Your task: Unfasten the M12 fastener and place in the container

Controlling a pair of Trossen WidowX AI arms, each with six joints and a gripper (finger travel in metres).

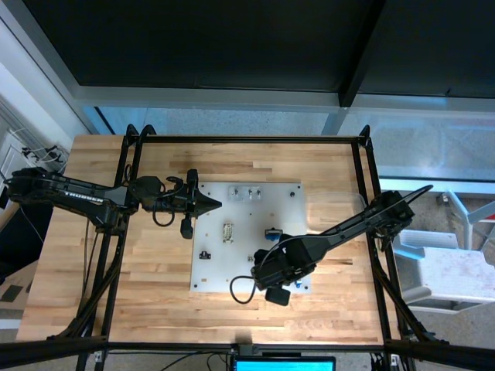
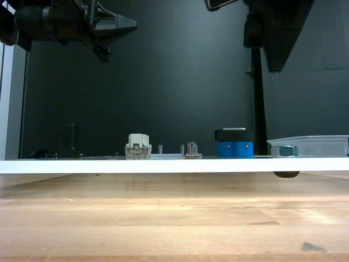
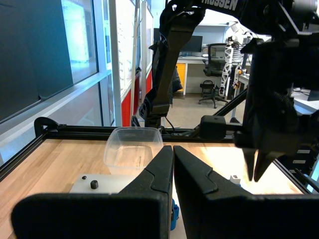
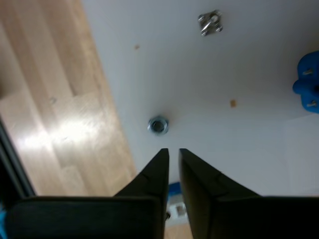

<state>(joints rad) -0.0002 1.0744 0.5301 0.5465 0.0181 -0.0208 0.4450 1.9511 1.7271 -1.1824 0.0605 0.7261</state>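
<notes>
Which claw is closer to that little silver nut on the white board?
The right. The right gripper hangs just above the silver nut near the white board's near right edge; the left gripper sits high over its far left part, well away.

wooden table (image 1: 93,255) fills mid-frame, high view. white board (image 1: 216,270) lies at its centre. low view, along the board: beige connector (image 2: 137,147) left of centre, small silver fitting (image 2: 191,149) mid, blue block (image 2: 234,148) right of it. lit screen (image 1: 284,363) at bottom edge, high view.
</notes>
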